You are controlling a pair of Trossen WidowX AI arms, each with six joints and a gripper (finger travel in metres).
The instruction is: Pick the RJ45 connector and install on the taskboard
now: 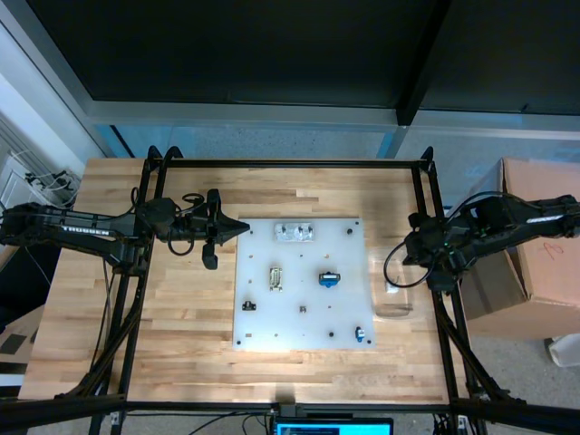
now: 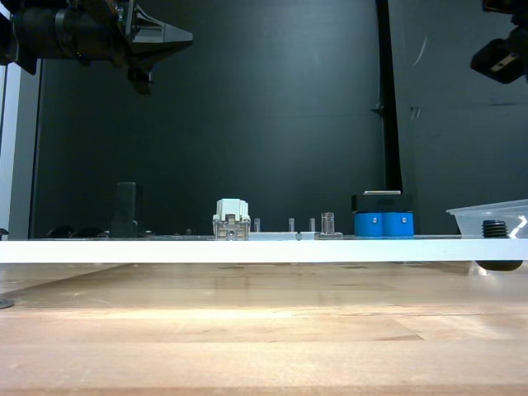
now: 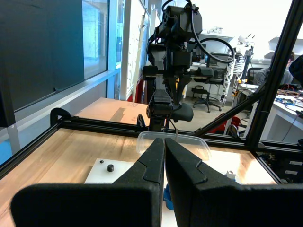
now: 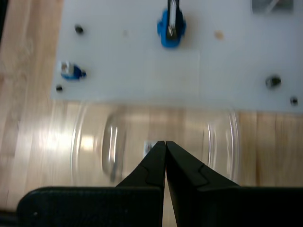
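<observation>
Tools clenched: left tool [image 1: 243,228] by taskboard [image 1: 299,331], right tool [image 4: 165,143] above tray [image 1: 395,314]; RJ45 connector unlocatable; left arm [image 1: 86,228] lettered TROSSEN.

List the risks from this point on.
1. The right gripper hangs shut above the tray. If it descends like that, it would likely shove the small pale piece, perhaps the connector, rather than grasp it.
2. The tray's wall may block the gripper, or the tray may slide with it.
3. The left gripper, shut and high over the left edge of the board, might cross the path to a seat.
</observation>
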